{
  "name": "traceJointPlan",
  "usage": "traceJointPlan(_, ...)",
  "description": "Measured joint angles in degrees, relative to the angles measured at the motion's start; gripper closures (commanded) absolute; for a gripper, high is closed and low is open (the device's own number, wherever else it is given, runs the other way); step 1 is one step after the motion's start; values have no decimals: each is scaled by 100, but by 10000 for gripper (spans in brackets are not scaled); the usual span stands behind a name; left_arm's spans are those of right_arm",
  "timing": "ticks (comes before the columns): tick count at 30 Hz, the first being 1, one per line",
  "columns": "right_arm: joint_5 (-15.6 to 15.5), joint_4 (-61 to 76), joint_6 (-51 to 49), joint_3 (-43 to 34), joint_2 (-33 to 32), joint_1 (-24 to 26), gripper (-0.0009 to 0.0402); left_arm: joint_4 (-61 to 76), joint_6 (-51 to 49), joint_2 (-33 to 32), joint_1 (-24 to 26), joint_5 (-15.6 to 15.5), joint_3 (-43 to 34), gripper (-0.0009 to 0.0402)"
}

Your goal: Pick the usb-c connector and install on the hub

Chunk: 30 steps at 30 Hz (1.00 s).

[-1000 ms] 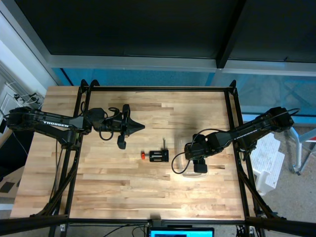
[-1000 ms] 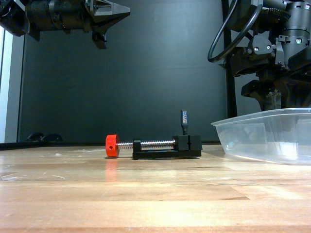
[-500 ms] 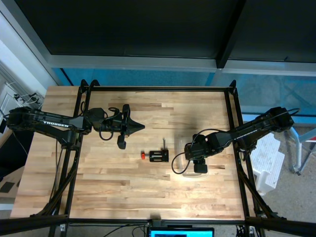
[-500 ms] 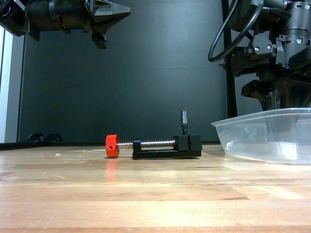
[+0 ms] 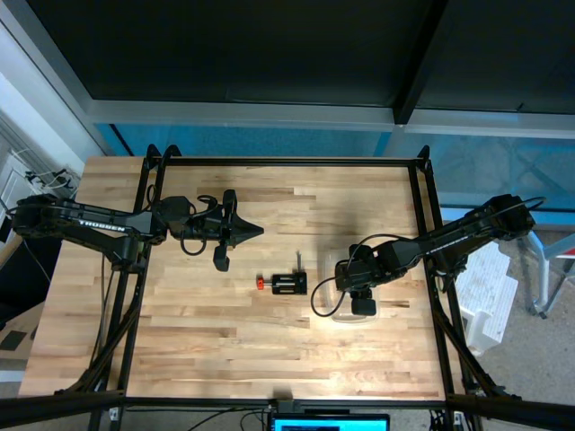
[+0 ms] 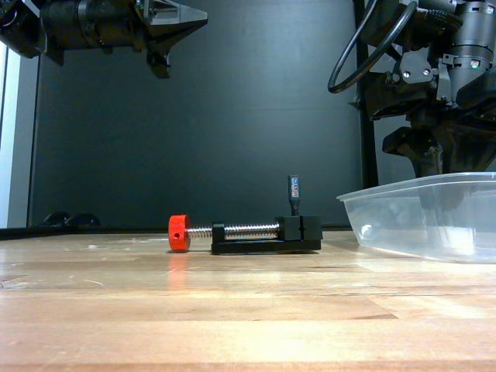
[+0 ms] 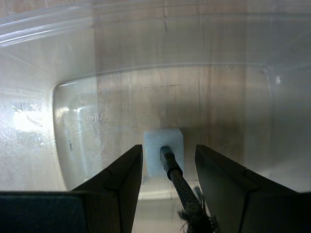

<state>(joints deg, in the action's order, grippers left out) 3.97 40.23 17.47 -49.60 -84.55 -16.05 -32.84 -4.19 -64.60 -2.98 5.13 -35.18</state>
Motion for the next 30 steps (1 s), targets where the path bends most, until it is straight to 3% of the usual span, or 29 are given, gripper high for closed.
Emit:
traceJointPlan(14, 13, 310, 0, 0, 0, 0, 246, 2, 0, 2, 0, 0, -2, 393)
traceJointPlan(30, -61, 323, -138, 0, 0, -7, 320, 2, 0, 2, 0, 0, -2, 393)
